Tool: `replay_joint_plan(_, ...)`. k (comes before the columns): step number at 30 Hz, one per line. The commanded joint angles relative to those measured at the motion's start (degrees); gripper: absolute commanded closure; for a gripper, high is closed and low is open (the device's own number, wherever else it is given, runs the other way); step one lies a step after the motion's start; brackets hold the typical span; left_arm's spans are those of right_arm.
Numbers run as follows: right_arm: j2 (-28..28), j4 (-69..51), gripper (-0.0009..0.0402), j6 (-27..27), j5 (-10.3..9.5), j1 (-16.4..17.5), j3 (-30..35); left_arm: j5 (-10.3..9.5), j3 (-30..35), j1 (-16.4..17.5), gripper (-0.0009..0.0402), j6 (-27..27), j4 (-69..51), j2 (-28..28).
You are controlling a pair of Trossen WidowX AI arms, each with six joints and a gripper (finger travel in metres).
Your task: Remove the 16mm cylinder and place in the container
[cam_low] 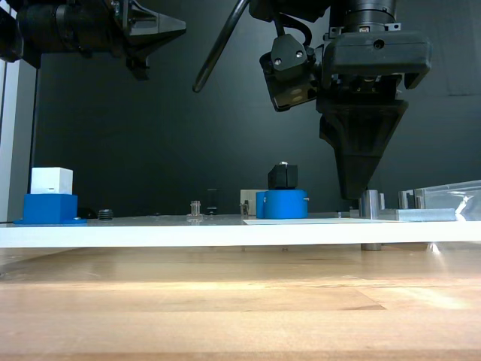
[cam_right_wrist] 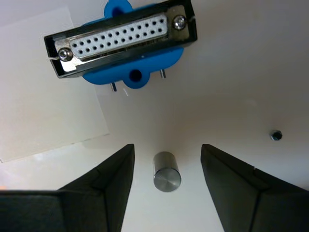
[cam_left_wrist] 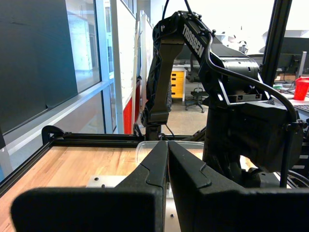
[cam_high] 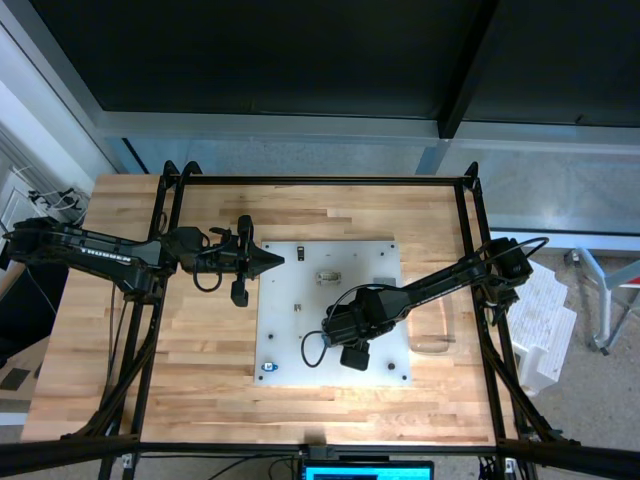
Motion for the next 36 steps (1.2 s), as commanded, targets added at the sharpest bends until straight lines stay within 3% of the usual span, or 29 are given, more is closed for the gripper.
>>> replay_joint_plan(1,0.0,0.0,0.0233,0.0,0.02,0.1,0.0,0.02,0.0,0.0,0.0393,0.0,0.0,0.0)
replay_joint_plan(24,1.6,1.1,0.0351,-0.1,-0.04,0.3,-0.3,0.02,0.0,0.0,0.0393,0.0,0.0,0.0)
replay_joint_plan(36,1.6,1.1,0.038,-0.1,-0.07,0.3,-0.3,0.02,0.0,0.0,0.0393,0.0,0.0,0.0)
